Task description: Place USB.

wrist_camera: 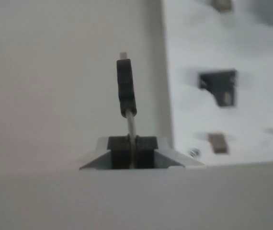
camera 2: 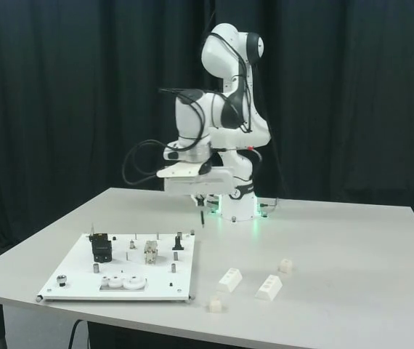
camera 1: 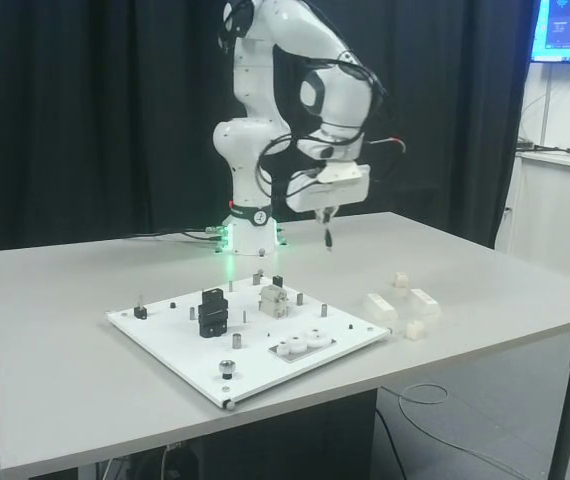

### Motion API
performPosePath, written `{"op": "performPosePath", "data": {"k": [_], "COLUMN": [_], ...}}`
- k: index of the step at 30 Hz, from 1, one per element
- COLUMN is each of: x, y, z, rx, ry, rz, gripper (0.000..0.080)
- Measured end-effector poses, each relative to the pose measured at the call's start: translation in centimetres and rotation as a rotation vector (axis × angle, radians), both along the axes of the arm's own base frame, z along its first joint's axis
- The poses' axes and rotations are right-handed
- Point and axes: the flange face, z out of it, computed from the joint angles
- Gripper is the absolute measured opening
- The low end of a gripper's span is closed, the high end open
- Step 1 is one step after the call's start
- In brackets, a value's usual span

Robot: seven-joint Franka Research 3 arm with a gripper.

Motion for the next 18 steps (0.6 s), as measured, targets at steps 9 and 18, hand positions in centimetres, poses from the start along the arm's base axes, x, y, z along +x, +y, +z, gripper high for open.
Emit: {"op": "performPosePath", "data": {"k": [9,18], "x": [1.2,2.3], "y": [5.7,10.0], "z": [-1.2,-3.0], "rx": [-0.018,-0.042], "ry": [-0.028,-0.007], "rz": [0.008,0.017], "gripper": [0.0022,0.0022]}}
